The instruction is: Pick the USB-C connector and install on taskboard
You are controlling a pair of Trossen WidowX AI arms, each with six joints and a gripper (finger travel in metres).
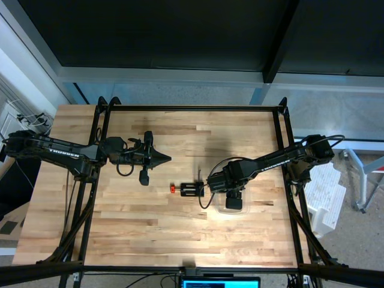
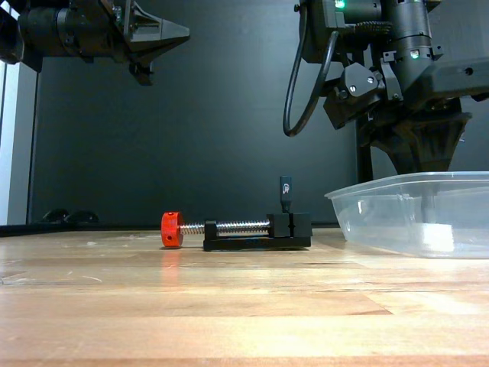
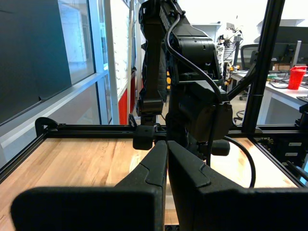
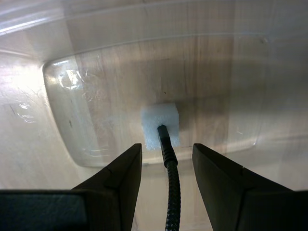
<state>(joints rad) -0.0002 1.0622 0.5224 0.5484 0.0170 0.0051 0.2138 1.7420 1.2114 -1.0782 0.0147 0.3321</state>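
Right tool hangs over the clear tray, fingers spread, with a gap on either side of the USB-C connector standing in the white square piece. You have bare counter around the taskboard, which sits near the tray rim. Left tool hovers closed, well apart.

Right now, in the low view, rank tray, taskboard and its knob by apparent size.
1. Clear plastic tray, slightly nearer, right gripper over it.
2. Taskboard.
3. Orange-red knob.
Left gripper parked high, away.
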